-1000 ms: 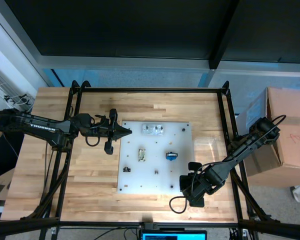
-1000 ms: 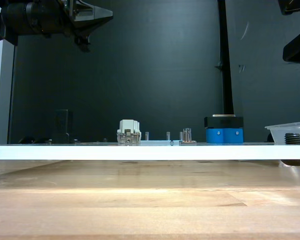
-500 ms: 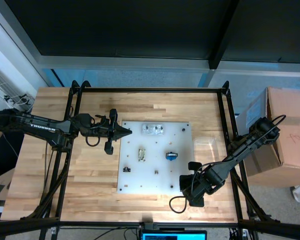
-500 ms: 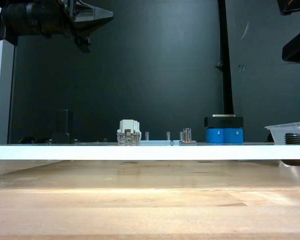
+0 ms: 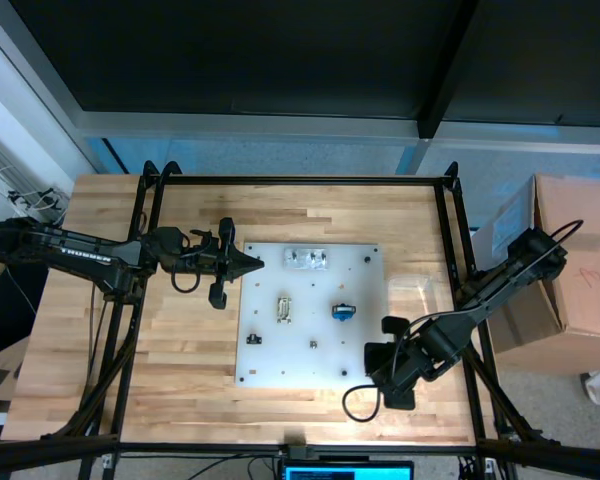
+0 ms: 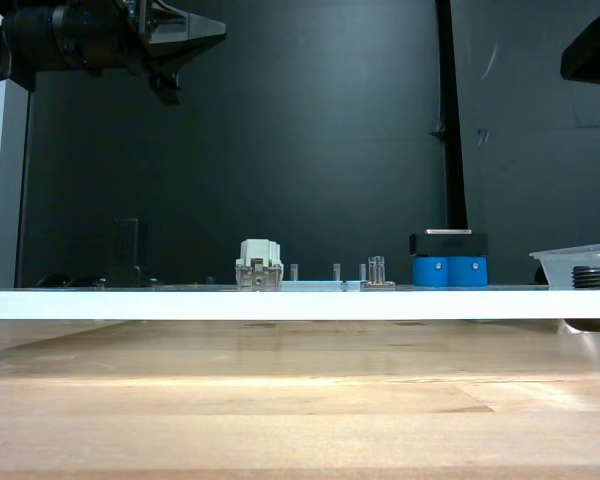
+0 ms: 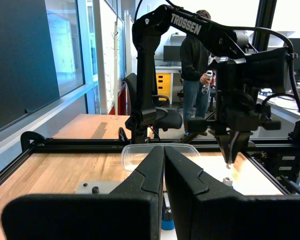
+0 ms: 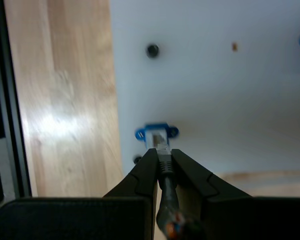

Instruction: Remove the RJ45 connector from the taskboard and place in the container

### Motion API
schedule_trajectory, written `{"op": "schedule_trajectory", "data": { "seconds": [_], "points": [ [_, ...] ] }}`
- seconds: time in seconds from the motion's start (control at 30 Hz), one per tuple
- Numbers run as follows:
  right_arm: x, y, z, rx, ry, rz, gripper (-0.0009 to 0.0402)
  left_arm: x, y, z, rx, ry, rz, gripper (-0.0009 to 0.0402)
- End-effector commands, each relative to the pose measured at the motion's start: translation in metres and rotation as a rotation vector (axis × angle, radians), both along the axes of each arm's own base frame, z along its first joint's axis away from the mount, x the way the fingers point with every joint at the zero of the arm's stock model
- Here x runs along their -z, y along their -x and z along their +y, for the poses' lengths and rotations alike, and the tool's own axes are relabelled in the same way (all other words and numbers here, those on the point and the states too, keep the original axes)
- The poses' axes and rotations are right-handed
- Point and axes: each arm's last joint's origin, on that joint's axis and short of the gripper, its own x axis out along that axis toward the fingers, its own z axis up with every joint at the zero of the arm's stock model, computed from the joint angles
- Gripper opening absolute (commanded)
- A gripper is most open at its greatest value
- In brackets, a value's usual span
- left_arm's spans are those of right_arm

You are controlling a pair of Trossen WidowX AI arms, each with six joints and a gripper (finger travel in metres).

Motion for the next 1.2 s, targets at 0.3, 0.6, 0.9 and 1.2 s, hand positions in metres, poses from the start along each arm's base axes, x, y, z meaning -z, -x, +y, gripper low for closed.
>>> {"op": "schedule_trajectory", "data": {
  "seconds": [0.3,0.6,0.9,1.2],
  "points": [
    [-0.004,0.041,-0.043,0.069,0.035,0.024,0.0000,0.000,0.000,0.000,0.000,0.000,0.000,0.0000],
    [0.021,0.075,-0.077,0.142,0.027,0.092,0.0059,0.000,0.000,0.000,0.000,0.000,0.000,0.0000],
    [0.032,0.090,-0.090,0.179,0.022,0.113,0.0178,0.000,0.000,0.000,0.000,0.000,0.000,0.0000],
    [0.019,0.094,-0.098,0.214,0.023,0.035,0.0227,0.000,0.000,0.000,0.000,0.000,0.000,0.0000]
  ]
}}
